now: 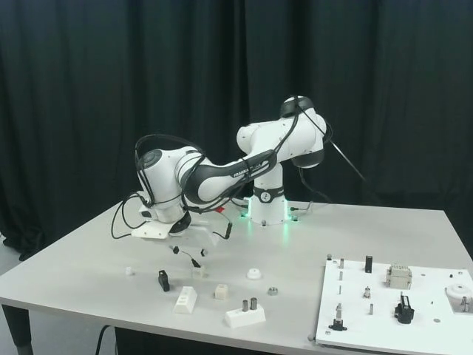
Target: Pick USB.
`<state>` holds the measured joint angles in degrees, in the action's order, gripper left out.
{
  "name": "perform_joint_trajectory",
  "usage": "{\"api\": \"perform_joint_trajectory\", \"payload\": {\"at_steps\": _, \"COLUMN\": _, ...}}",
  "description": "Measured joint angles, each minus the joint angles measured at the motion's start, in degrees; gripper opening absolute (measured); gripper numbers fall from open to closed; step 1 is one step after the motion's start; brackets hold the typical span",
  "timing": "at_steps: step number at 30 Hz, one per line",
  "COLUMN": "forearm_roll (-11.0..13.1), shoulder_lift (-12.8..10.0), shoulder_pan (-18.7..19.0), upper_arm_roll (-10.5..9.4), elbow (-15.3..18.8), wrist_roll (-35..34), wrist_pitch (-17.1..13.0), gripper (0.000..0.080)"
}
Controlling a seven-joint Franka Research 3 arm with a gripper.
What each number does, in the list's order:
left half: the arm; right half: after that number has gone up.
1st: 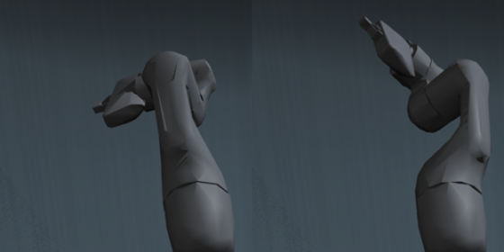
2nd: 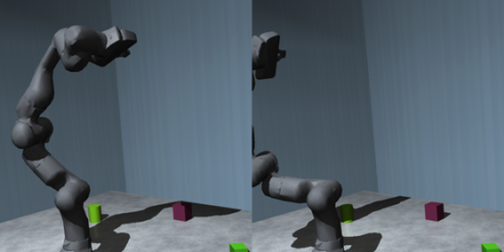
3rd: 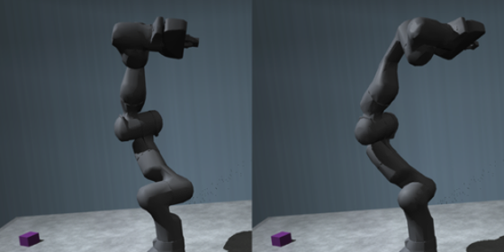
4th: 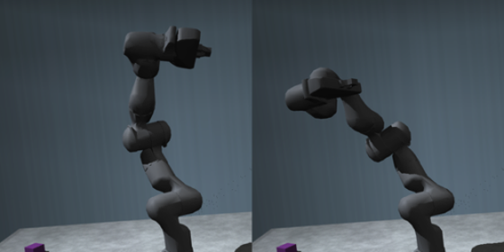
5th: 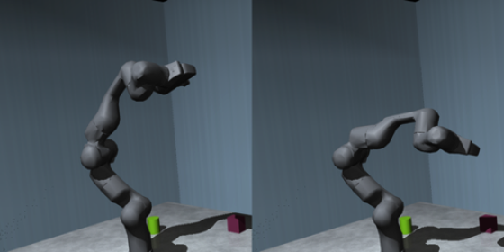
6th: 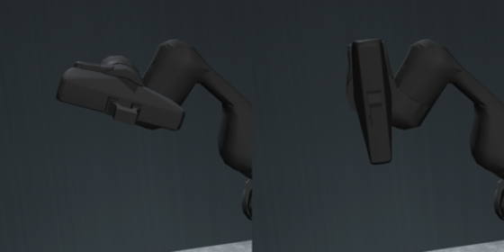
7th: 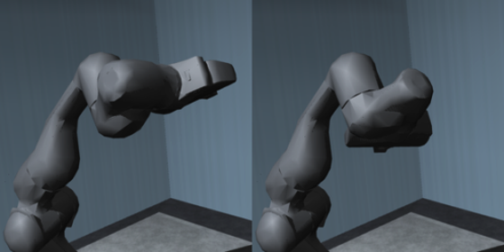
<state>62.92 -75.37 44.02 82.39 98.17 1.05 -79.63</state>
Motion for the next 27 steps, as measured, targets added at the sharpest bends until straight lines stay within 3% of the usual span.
{"api": "perform_joint_trajectory", "payload": {"at_steps": 27, "forearm_roll": 0.43, "shoulder_lift": -0.35, "shoulder_pan": -4.13, "upper_arm_roll": -3.23, "elbow": -2.92, "wrist_roll": -1.25, "wrist_pitch": 0.36, "gripper": 0.08}}
